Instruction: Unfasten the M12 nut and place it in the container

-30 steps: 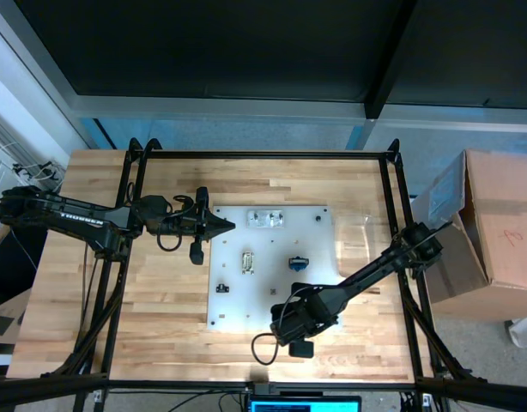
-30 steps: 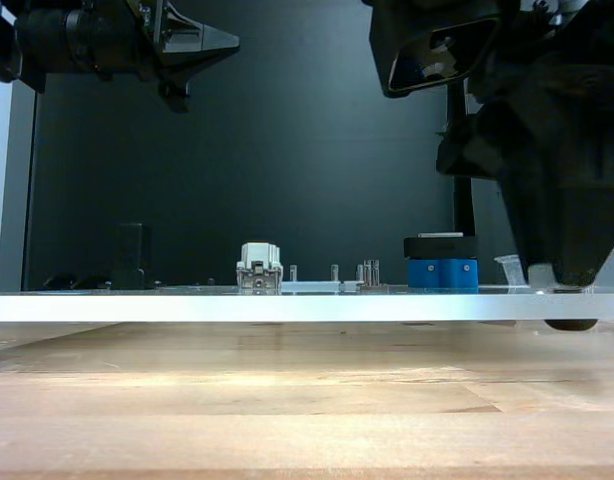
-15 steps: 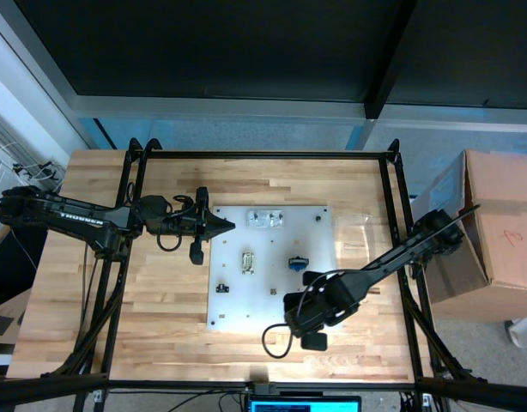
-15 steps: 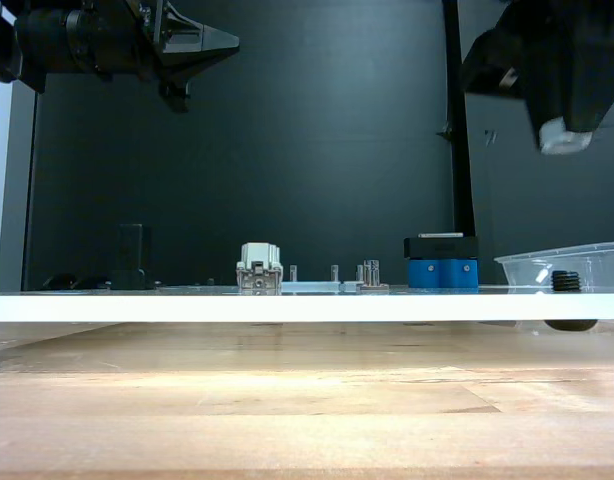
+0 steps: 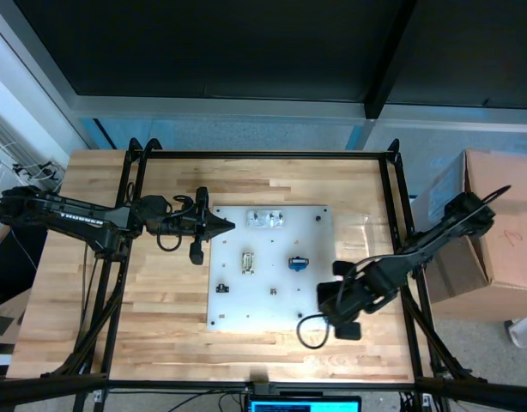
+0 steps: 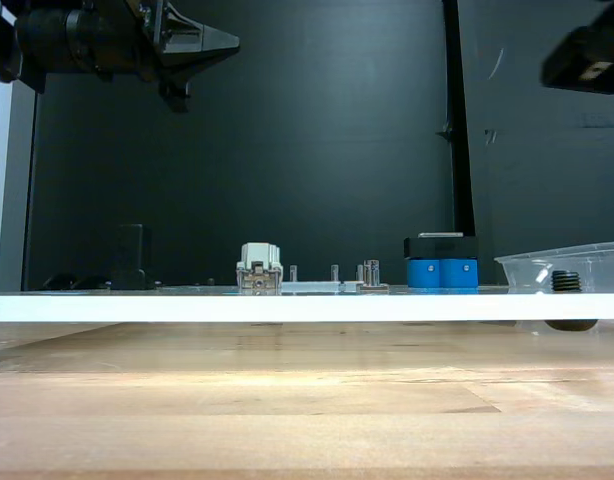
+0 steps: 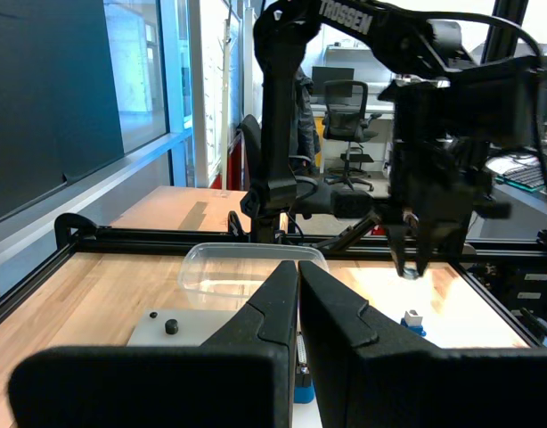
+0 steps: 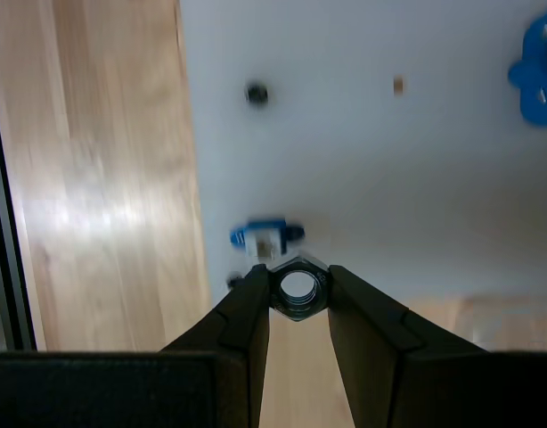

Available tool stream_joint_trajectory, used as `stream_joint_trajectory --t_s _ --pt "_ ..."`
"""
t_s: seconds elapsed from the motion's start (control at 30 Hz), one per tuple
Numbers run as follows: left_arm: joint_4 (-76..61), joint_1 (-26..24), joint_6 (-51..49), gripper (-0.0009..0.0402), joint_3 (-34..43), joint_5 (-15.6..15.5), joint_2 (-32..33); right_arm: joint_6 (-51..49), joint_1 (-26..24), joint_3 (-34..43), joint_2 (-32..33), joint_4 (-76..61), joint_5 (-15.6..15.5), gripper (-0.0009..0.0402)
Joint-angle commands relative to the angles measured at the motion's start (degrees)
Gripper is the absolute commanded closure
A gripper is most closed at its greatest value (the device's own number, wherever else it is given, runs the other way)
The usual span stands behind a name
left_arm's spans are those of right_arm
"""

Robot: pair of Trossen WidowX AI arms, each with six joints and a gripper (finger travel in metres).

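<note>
**M12 nut (image 8: 297,297): off its stud (image 6: 565,282), not yet in the container (image 6: 527,268).**
Your right gripper (image 5: 325,300), lower right, pinches it; left gripper (image 5: 227,226), upper left, fingers (image 7: 269,308) pressed together.

Pale wooden plank table (image 5: 160,300) underneath, black metal frame rails (image 5: 263,155) boxing it in. A white rectangular board (image 5: 238,300) lies flat mid-table. On it stands a blue plastic block (image 5: 299,263), and near that a small white-grey connector housing (image 5: 247,262), the two apart. Off the table's right edge sits a brown cardboard box (image 5: 495,232).
</note>
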Motion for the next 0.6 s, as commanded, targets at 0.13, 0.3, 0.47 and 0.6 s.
stream_joint_trajectory --t_s 0.13,0.3,0.47,0.6 --pt "0.0 0.0 0.0 0.0393 0.0 0.0 0.0 2.2 3.1 -7.0 -7.7 -0.9 0.0 0.0386" --pt "0.0 0.0 0.0 0.0393 0.0 0.0 0.0 4.5 5.2 -11.1 -12.4 -1.4 0.0 0.0386" --pt "0.0 0.0 0.0 0.0393 0.0 0.0 0.0 4.8 6.0 -14.2 -14.6 -1.2 0.0 0.0386" --pt "0.0 0.0 0.0 0.0393 0.0 0.0 0.0 4.8 6.2 -16.7 -14.7 -0.2 0.0 0.0386"
